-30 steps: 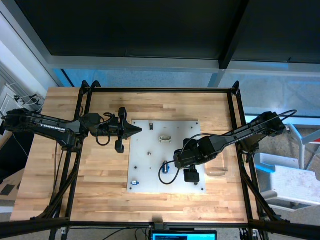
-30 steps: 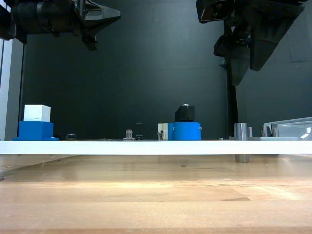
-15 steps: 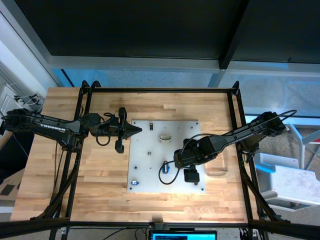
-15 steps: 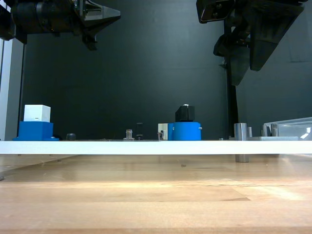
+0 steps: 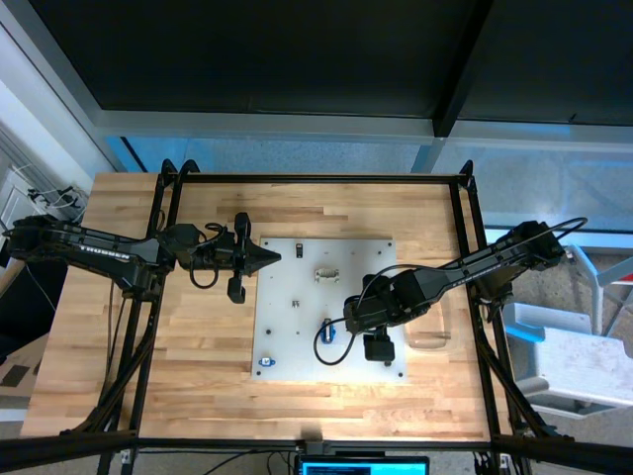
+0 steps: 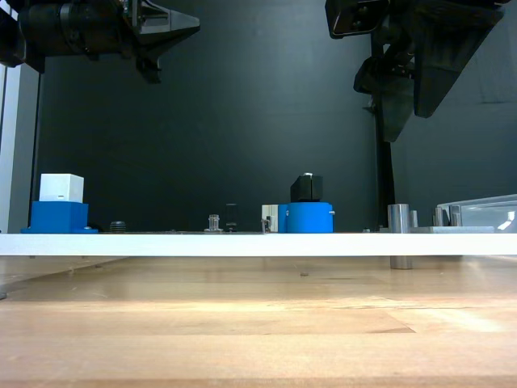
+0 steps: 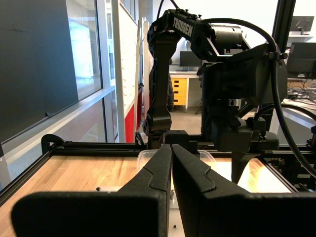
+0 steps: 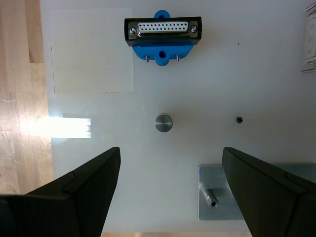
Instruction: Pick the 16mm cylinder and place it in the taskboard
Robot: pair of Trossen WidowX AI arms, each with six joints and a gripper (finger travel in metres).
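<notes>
Over the right half of the board, the right arm reaches in from the table's right edge. Its forearm slopes down toward the middle and its wrist is bent, so the right gripper points straight down. The low view shows it hanging well above the board. Its two fingers are spread wide, with nothing between them.

Below the gap between them, the peg stands upright in the board, apart from both fingers. From table height it shows near the board's right side, rising a little above the top face, with its lower end showing beneath the board. Near the peg on the board sit a blue mount carrying a black many-pinned socket, and a grey metal plate with a small pin on it. A clear tray lies on the table just beside the board's right edge.

The left arm stretches in roughly level from the table's left edge. The left gripper is held high at the board's left edge and points to the right across it. Its fingers are pressed together and hold nothing.
</notes>
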